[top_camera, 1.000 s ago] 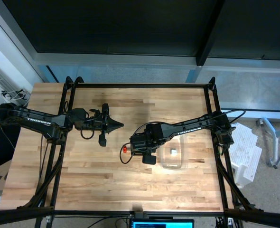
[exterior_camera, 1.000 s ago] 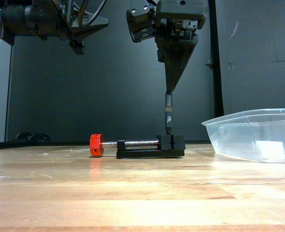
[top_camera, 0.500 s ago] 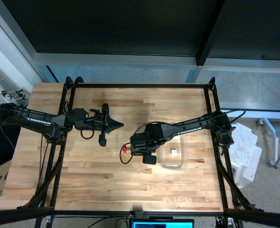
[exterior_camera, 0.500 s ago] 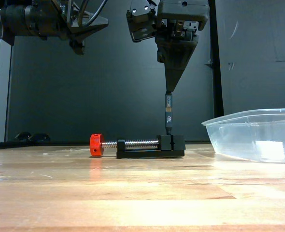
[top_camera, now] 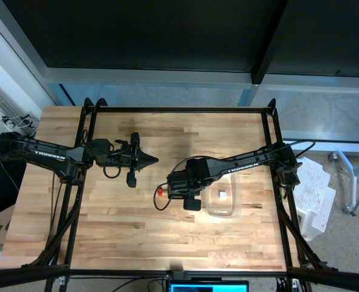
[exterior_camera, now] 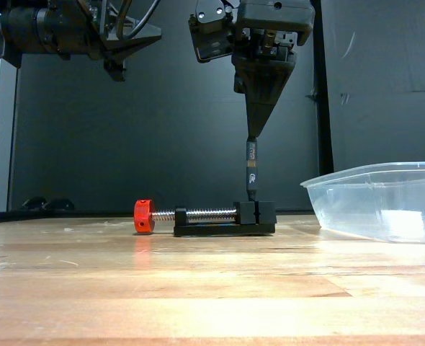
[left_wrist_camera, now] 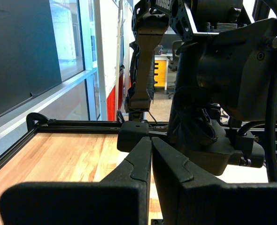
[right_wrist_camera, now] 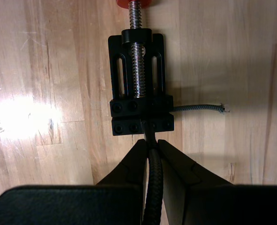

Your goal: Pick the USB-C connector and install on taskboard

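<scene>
Dark USB-C connector (exterior_camera: 251,169): right gripper (exterior_camera: 251,138), over taskboard (exterior_camera: 258,215); left gripper (top_camera: 154,160) aloft

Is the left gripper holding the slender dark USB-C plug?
No: the right gripper holds that plug upright over the black block fixture; the left gripper hangs shut and empty, high at left.

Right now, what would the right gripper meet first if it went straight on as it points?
Probably the taskboard: the right gripper holds the USB-C connector upright, tip at its end block. The left gripper hangs shut, aside.
</scene>
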Action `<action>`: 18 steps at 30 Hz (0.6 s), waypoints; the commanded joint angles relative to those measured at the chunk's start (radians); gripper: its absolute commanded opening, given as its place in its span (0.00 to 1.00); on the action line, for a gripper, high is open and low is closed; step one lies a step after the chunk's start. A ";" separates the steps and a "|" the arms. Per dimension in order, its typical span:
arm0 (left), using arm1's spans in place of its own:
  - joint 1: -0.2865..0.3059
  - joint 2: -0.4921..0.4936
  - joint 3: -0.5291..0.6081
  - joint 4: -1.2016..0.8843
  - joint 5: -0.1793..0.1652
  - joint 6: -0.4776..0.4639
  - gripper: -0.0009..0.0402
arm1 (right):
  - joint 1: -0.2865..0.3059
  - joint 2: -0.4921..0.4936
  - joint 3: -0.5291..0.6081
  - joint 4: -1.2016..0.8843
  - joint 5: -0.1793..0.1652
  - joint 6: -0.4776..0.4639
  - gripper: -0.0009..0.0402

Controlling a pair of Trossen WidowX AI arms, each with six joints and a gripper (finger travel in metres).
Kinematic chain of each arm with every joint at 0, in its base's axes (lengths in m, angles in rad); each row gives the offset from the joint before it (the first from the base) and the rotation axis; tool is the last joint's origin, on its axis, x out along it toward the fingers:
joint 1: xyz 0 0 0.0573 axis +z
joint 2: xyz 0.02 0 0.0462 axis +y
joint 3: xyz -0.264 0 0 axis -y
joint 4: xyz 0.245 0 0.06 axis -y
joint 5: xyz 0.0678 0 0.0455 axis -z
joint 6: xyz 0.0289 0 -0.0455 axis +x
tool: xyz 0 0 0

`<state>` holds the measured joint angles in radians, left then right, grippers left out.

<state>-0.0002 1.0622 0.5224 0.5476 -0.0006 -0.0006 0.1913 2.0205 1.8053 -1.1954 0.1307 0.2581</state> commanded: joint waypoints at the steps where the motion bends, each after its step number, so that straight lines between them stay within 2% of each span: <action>1: 0.000 0.000 0.000 0.000 0.000 0.000 0.02 | 0.002 0.001 -0.001 0.003 0.000 -0.005 0.02; 18: 0.000 0.000 0.000 0.000 0.000 0.000 0.02 | 0.006 0.001 -0.002 0.004 0.000 -0.024 0.02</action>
<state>-0.0002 1.0622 0.5224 0.5476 -0.0006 -0.0006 0.1967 2.0228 1.8008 -1.1923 0.1291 0.2333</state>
